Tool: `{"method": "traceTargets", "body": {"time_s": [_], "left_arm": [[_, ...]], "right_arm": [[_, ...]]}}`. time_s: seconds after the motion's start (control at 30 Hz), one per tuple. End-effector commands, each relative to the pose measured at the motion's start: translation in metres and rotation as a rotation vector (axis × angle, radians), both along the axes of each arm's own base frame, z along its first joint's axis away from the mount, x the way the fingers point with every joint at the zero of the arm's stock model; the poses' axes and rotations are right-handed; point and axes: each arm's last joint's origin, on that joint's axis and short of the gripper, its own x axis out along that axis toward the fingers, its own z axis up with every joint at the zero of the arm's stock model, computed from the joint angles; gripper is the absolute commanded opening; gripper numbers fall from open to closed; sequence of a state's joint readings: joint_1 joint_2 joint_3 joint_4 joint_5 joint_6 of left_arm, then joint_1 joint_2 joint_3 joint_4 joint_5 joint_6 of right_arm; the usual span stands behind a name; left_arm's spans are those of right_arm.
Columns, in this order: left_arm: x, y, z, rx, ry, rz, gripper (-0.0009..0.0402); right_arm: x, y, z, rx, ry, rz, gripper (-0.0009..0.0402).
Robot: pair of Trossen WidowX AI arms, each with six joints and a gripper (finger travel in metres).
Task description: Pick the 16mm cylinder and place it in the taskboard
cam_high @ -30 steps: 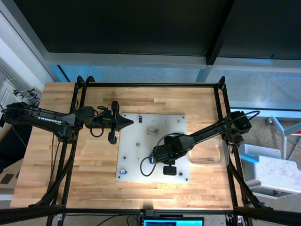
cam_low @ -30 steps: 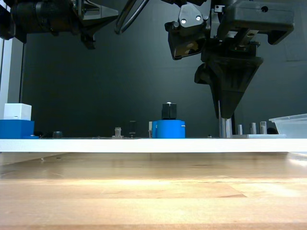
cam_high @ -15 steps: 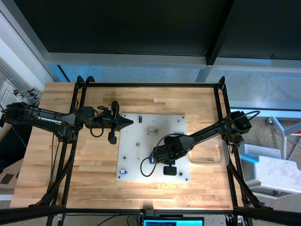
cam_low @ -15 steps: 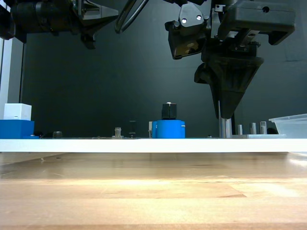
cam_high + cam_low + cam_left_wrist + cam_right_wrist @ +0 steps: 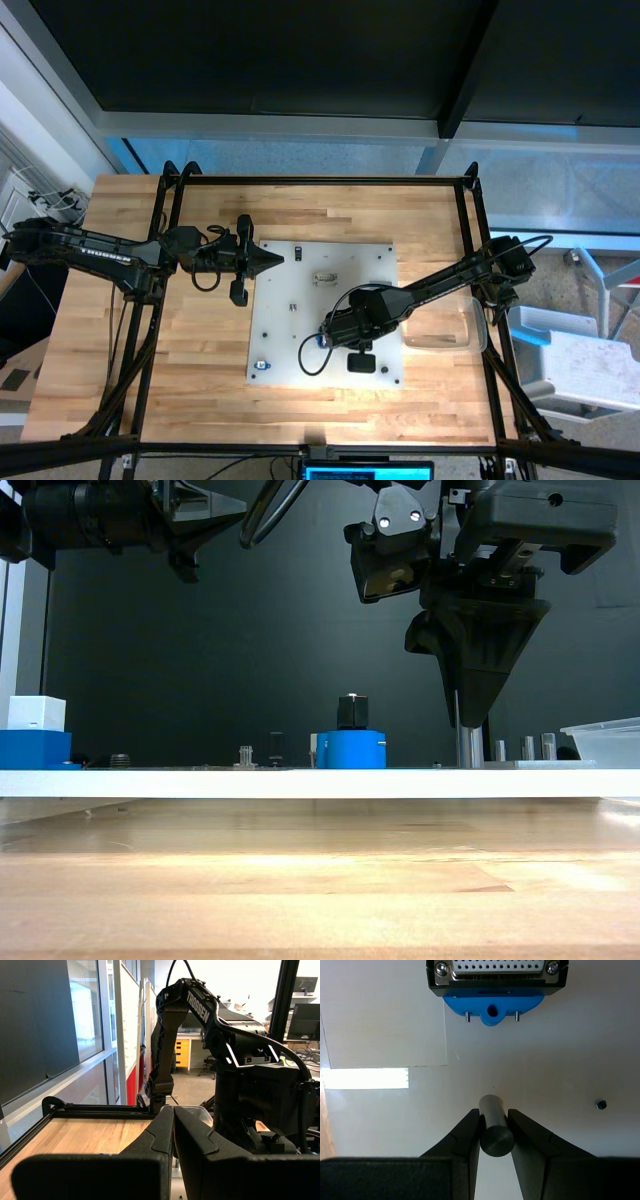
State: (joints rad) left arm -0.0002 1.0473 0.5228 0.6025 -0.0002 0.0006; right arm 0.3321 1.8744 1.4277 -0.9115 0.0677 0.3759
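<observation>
The 16mm cylinder (image 5: pixel 495 1131), a short grey metal peg, stands upright on the white taskboard (image 5: pixel 580 1055). My right gripper (image 5: pixel 493 1119) points straight down over it, shut on the cylinder with one finger against each side. In the low view the cylinder (image 5: pixel 466 746) rests on the taskboard (image 5: pixel 250 782) under the right gripper (image 5: pixel 467 716). From above, the right gripper (image 5: pixel 338 336) hangs over the near middle of the taskboard (image 5: pixel 285 345). My left gripper (image 5: pixel 277 258) hovers shut at the board's far left edge, fingers (image 5: pixel 165 1127) pressed together and holding nothing.
A blue connector with a metal socket (image 5: pixel 493 990) sits on the board just past the cylinder. A blue block with a black knob (image 5: pixel 352 742) and several small pegs (image 5: pixel 527 747) stand on the board. A clear plastic tray (image 5: pixel 446 332) lies to the board's right.
</observation>
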Motion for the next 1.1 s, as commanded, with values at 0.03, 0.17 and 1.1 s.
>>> {"method": "traceTargets", "body": {"time_s": [0.03,0.17,1.1], "left_arm": [[0.0,0.0,0.0,0.0,0.0,0.0,0.0],[0.0,0.0,0.0,0.0,0.0,0.0,0.0],[0.0,0.0001,0.0,0.0,0.0,0.0,0.0]], "right_arm": [[0.0001,-0.0001,-0.0001,-0.021,-0.007,-0.003,0.0032],[0.0,0.0003,-0.0001,-0.019,-0.007,-0.002,0.0032],[-0.003,0.0046,-0.0001,-0.011,0.01,0.005,0.0032]]}}
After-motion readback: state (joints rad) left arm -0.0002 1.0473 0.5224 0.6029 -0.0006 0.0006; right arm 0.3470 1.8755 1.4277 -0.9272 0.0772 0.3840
